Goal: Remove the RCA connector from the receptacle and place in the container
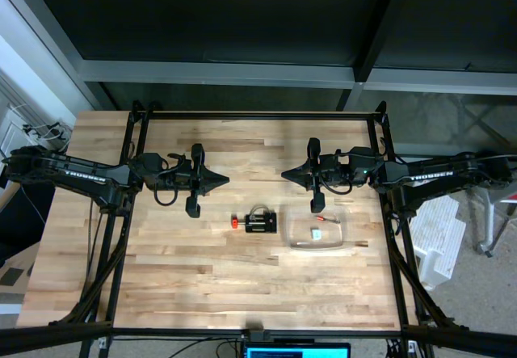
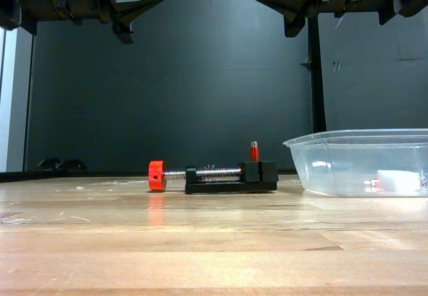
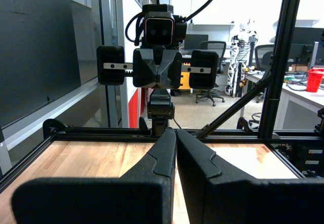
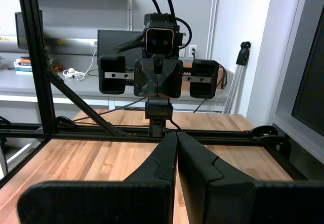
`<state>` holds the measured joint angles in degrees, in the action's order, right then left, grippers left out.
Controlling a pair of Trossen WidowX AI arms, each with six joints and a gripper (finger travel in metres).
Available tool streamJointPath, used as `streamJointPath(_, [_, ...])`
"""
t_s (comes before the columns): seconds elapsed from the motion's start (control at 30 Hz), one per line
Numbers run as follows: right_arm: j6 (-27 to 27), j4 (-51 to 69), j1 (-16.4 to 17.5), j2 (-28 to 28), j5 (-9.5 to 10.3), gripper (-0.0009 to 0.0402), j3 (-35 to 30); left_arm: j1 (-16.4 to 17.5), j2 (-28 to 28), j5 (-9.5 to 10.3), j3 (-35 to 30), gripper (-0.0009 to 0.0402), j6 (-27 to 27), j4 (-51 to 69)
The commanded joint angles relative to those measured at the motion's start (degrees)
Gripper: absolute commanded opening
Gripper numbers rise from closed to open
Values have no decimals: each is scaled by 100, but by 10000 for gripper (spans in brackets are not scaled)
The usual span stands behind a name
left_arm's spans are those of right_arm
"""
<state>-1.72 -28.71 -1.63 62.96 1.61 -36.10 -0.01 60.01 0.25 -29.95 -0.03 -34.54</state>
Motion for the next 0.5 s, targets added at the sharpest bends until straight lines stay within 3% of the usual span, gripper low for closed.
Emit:
streamJointPath(0.03, [42, 94, 2, 2, -4, 0, -4, 0, 0, -2, 0, 0, 2, 0])
streamJointPath(0.5, [103, 136, 0, 4, -13, 0, -4, 2, 0, -2, 0, 0, 0, 0])
